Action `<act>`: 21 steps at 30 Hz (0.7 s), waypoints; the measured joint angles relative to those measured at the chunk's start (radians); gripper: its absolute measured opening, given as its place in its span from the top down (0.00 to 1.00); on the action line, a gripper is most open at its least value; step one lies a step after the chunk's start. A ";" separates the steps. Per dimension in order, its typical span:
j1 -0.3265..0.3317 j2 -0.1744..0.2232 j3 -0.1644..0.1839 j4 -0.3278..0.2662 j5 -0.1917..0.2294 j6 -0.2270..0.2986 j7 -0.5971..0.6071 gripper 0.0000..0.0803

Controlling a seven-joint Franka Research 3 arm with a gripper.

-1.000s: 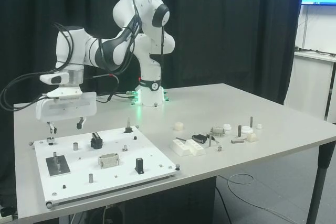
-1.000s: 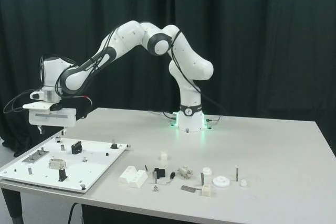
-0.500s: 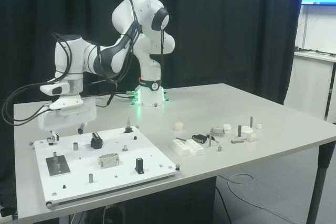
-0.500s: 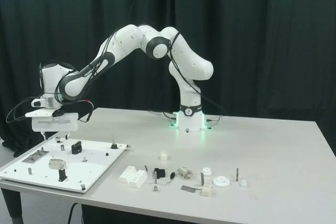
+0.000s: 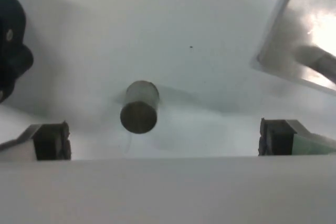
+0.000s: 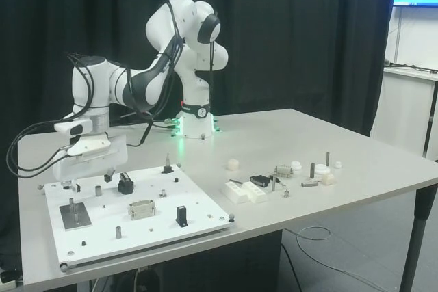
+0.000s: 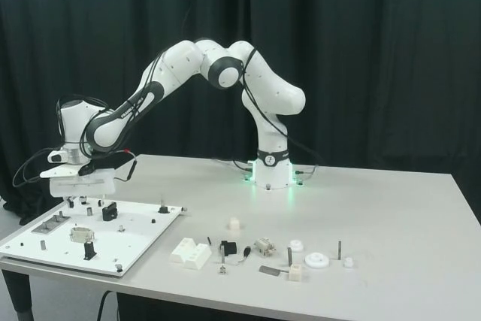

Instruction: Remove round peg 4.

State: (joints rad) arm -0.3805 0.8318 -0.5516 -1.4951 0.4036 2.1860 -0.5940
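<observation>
Lowered since a second ago: gripper (image 6: pixel 87 184) down from well above the white board (image 6: pixel 198 203) to just over its far left part, wrist swung along with it. Fingers spread wide apart, nothing between them but air and the target. In the wrist view, one black fingertip (image 5: pixel 51 141) on each side of the short grey peg (image 5: pixel 139 107), the peg standing upright in the board but sitting nearer one fingertip than the other, not centred in the gap. Same peg visible from the first room view (image 6: pixel 98 190), just beside the black clamp (image 6: pixel 125 184). Grey metal plate (image 6: pixel 74 216) with its own taller post close by on the board's near left side.

Judged stage: final approach, no contact yet, closing not begun.

Risks from here. Off-centre closing: nearer finger meeting the peg first and pushing sideways, binding it in its hole instead of freeing it. Descending too far: fingertips striking the board. Drifting toward the black clamp: a finger catching on it, since it stands just beside the peg. Gripping only the top rim of so short a peg: slipping off on the lift. Pulling at a tilt rather than straight up: jamming, or lifting the board's edge off the grey table (image 6: pixel 308 135).
</observation>
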 joint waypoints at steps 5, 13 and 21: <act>0.000 0.005 0.002 0.000 0.003 0.000 0.000 0.00; 0.000 0.013 0.004 0.000 0.017 0.001 0.000 0.00; 0.000 0.018 0.005 0.000 0.022 0.006 0.000 0.00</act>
State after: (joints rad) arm -0.3805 0.8495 -0.5468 -1.4954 0.4256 2.1922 -0.5940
